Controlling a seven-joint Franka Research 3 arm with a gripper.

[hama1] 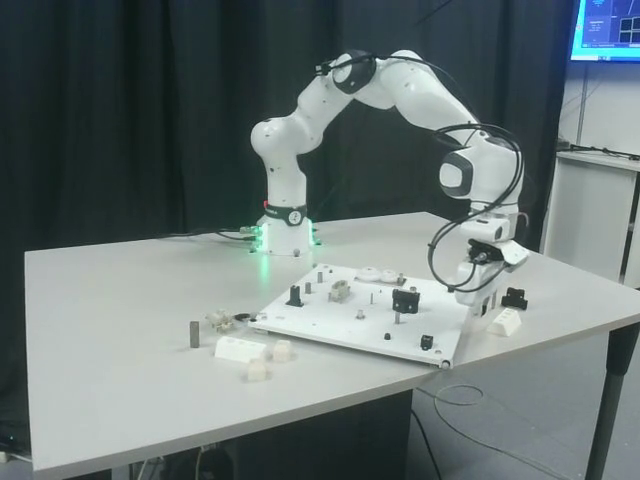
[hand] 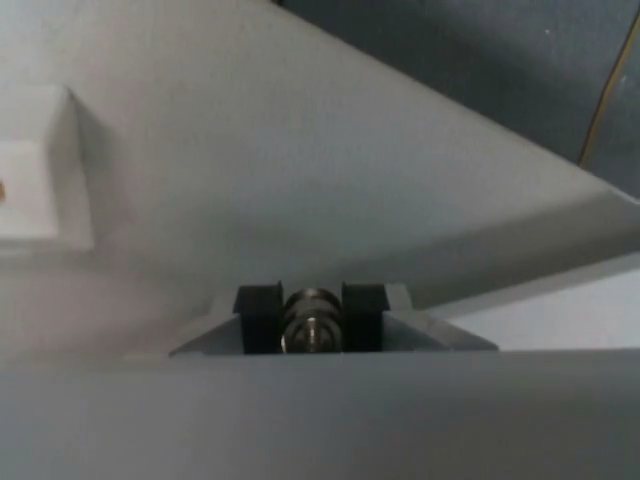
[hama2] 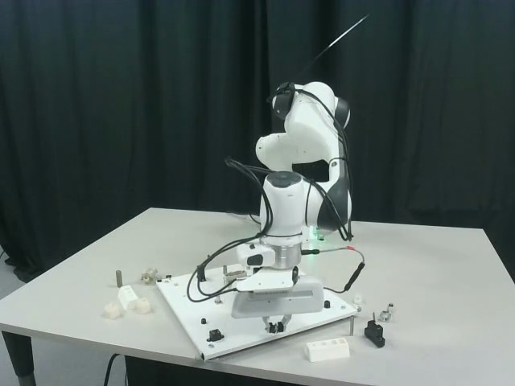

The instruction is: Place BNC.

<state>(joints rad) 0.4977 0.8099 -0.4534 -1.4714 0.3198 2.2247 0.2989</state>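
In the wrist view, the two black fingers [hand: 262, 318] of the white arm's gripper [hand: 311, 320] press from both sides on a small ribbed metal BNC connector [hand: 310, 322], so the tool is closed around the task's part and carries it above the grey table [hand: 250, 160]. In the second room view the gripper [hama2: 278, 325] hangs low over the near edge of the flat white assembly board [hama2: 193, 310], and just beside that edge lie a small white rectangular block with holes [hama2: 327, 349] and a small black fixture [hama2: 373, 332]. Farther along the table stand two little white cubes [hama2: 112, 310] and a short grey upright peg [hama2: 119, 278]. In the first room view the white arm [hama1: 400, 85] arches from its green-lit base [hama1: 284, 236] towards the black curtain [hama1: 130, 110] behind.
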